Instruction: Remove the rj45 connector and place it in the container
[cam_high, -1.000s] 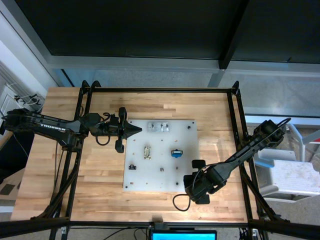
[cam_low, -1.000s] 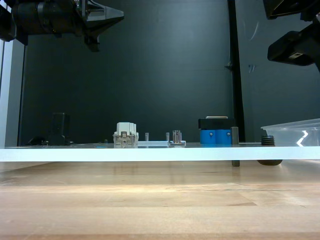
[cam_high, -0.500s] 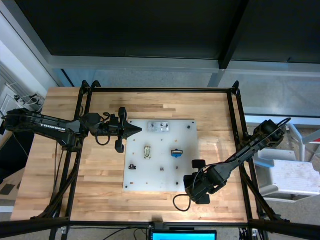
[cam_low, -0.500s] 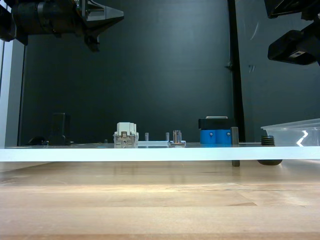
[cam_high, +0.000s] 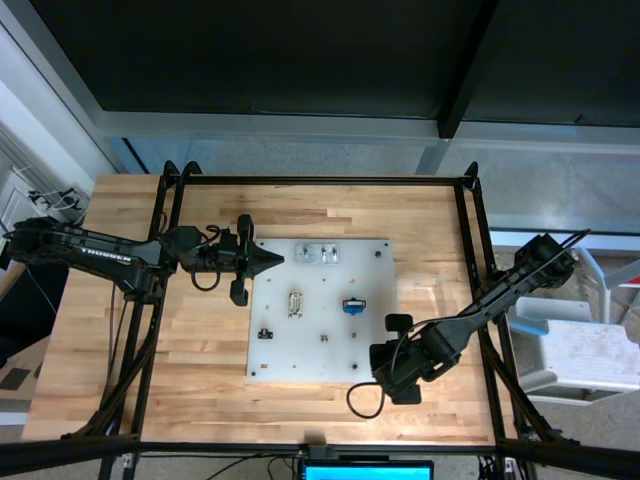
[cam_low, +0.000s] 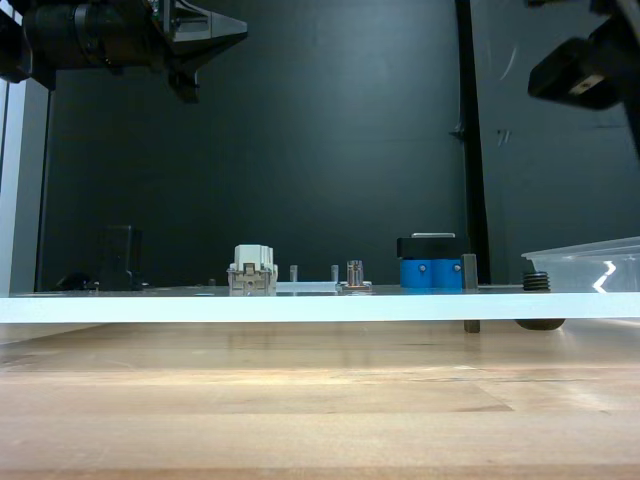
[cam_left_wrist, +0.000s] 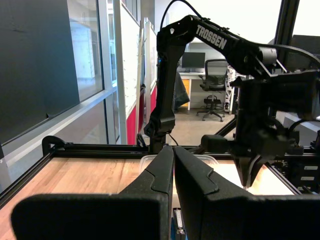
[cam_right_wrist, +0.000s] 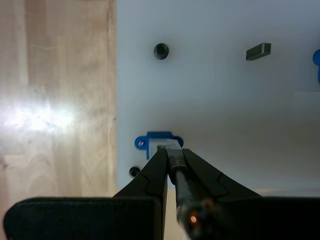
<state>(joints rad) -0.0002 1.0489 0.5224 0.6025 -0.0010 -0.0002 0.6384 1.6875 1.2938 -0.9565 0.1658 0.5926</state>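
A: Where is the right gripper (cam_right_wrist: 173, 150) sitting?
B: It is hanging over the near right corner of the white board (cam_high: 300, 350), pointing down at it. Its fingers (cam_right_wrist: 152, 175) are pinching almost together, with only the rj45 connector (cam_right_wrist: 174, 157) lying between them.
A: So it is holding the plug?
B: It is clamping on it, yes. The plug's tip is meeting a small blue holder (cam_right_wrist: 150, 142) on the board. I am not managing to tell whether it is sitting in the holder or hanging just clear of it.
A: And the container (cam_low: 585, 262)?
B: It is lying to the right of the board, on the right arm's side and apart from the plug.
A: What is the left gripper (cam_high: 278, 258) doing?
B: It is hovering high over the far left edge of the board, lying level with its tips pointing right. Its fingers (cam_left_wrist: 160, 172) are pressing flat against each other and gripping nothing.
A: Anything else on the board?
B: A bright-blue block (cam_high: 352, 306) and a silver-beige connector (cam_high: 295, 304) are standing mid-board, side by side, apart from both grippers. The board is resting on the wooden table (cam_high: 120, 350).
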